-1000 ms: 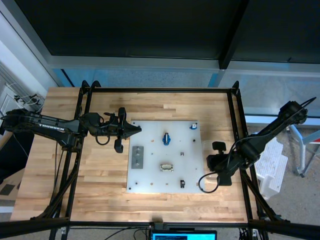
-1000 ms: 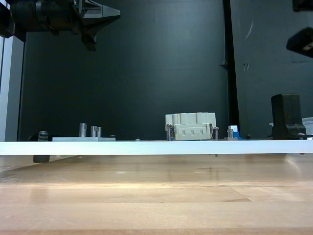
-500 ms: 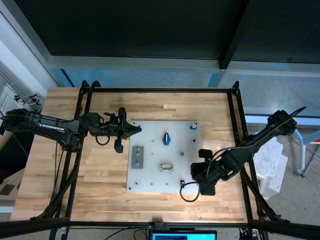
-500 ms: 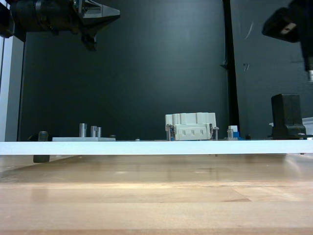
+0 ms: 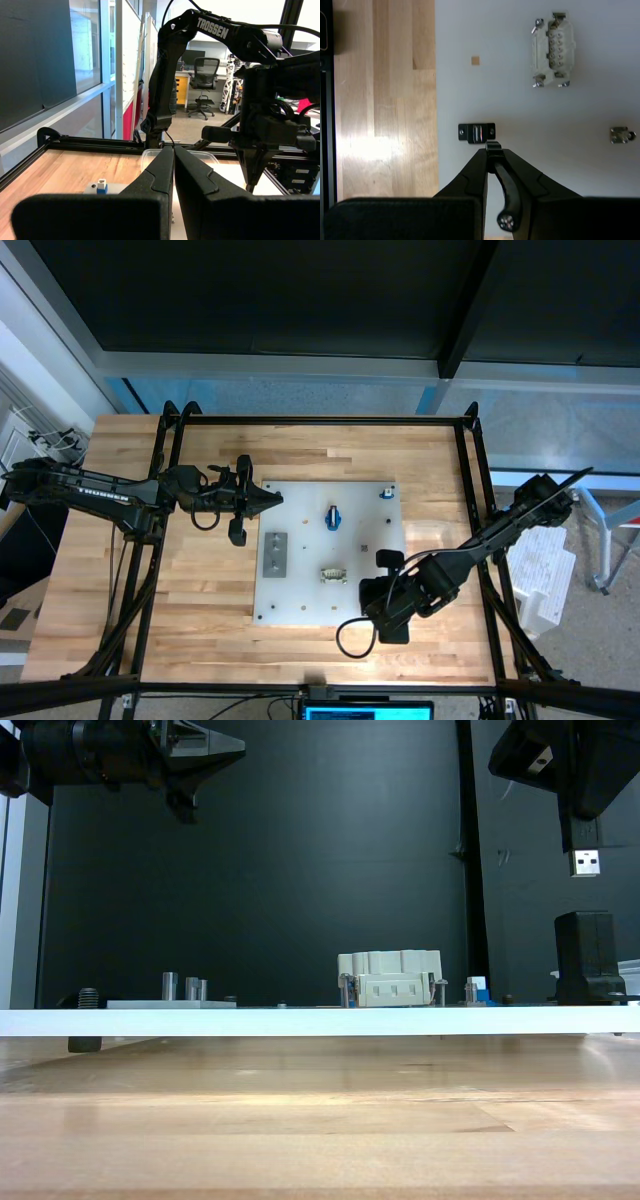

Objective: Pick the USB connector and install on taskboard

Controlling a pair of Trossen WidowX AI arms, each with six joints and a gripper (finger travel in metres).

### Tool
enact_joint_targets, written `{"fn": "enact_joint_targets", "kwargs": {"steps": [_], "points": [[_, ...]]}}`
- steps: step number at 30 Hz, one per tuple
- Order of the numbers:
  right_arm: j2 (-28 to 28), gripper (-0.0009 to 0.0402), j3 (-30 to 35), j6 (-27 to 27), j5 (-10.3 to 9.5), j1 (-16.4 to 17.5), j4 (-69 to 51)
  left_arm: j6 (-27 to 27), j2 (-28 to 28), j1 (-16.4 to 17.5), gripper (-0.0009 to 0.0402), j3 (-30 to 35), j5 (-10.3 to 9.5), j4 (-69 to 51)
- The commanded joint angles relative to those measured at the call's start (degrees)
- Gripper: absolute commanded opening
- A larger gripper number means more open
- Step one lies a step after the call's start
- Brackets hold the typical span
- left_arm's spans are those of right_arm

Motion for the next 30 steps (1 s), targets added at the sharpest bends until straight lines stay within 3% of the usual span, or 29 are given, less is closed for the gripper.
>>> {"fn": "enact_joint_targets", "kwargs": {"steps": [1,16,20,30], "points": [[0.13,0.0000,-0.22,-0.02,0.07,0.09,1.49,0.00,0.02,0.00,0.0000,0.00,0.02,0.02],[1.86,0.0000,0.04,-1.25,0.26,-0.02,2.43,0.00,0.02,0.00,0.0000,0.00,0.02,0.00],[1.97,0.0000,0.02,-1.27,1.07,-0.04,2.54,0.00,0.02,0.02,0.0000,0.00,0.02,0.02],[2.71,0.0000,0.02,-0.98,0.26,0.09,3.13,0.00,0.02,0.00,0.0000,0.02,0.00,0.00]]}}
